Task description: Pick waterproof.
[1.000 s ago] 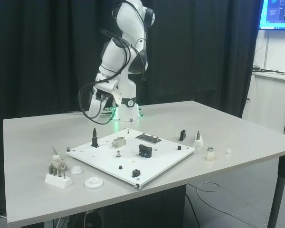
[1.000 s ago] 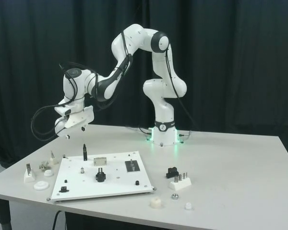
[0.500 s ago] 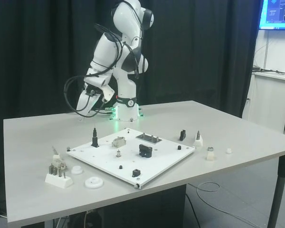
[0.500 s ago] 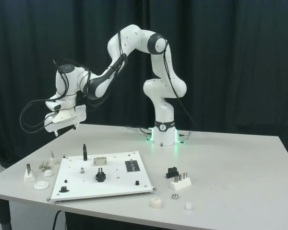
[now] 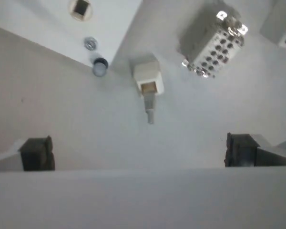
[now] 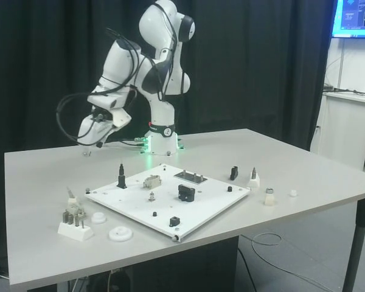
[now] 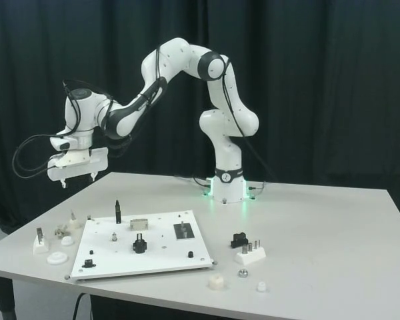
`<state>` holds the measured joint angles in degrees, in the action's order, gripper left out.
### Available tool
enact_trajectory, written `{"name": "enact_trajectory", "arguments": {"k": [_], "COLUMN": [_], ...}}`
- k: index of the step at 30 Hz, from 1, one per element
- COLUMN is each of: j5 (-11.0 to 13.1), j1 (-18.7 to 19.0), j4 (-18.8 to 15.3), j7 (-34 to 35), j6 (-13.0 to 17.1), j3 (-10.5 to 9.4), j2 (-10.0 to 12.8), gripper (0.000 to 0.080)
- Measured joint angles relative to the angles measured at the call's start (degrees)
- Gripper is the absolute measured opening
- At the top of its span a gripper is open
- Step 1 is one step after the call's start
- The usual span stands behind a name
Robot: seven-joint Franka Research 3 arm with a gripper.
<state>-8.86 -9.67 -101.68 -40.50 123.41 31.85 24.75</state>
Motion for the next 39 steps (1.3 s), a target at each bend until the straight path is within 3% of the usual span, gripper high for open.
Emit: {"name": "enact_trajectory", "arguments": {"k": [12,29,39], "j5": [6.2,18.5,22.7], "j1": [-4.0,-8.2,-8.5], "j4": [3.4,7.8,10.2], "j7": [1.5,6.0,6.0], "j6": [1.8,4.4,4.4], "j3": [0.05,0.14,0.13], "j2": [2.3,6.8,10.0], "gripper": [0.0800,0.0800,0.0800]}}
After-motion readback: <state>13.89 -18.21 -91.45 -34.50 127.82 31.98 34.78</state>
